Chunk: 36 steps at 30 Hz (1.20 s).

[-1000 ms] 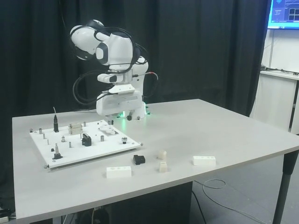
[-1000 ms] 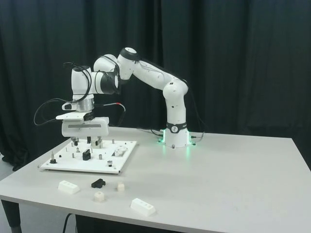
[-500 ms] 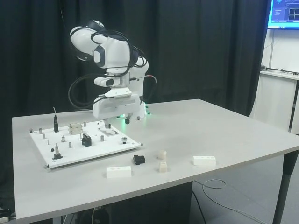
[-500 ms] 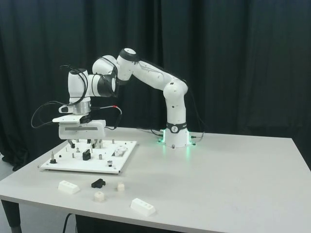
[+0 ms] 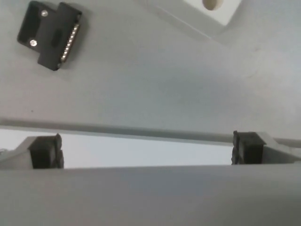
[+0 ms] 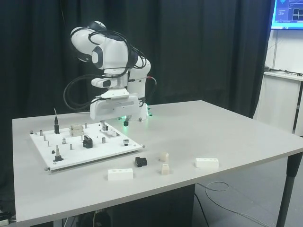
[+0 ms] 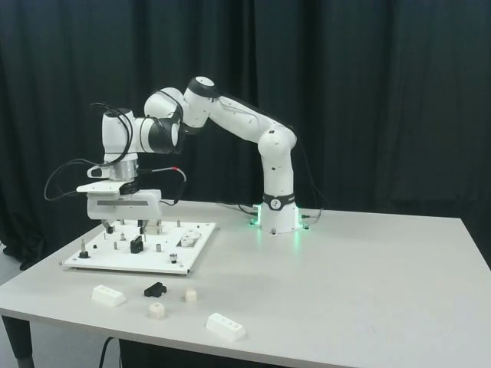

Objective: Remove Ethernet.

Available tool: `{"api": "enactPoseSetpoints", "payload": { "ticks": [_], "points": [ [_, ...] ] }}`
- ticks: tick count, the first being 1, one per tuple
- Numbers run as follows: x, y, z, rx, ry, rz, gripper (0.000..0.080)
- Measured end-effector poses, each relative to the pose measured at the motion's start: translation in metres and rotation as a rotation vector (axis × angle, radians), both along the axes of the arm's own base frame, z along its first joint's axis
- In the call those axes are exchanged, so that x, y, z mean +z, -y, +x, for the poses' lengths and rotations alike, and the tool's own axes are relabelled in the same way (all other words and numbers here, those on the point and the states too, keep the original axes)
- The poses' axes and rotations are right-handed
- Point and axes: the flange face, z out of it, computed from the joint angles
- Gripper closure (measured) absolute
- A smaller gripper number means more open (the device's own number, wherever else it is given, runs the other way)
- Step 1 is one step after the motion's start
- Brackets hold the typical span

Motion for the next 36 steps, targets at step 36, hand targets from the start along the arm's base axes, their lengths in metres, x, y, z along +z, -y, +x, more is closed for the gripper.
{"api": "enactPoseSetpoints", "payload": {
  "ticks": [36],
  "points": [
    [0.007,0.099,-0.042,-0.556,0.006,-0.016,0.0003]
  ]
}}
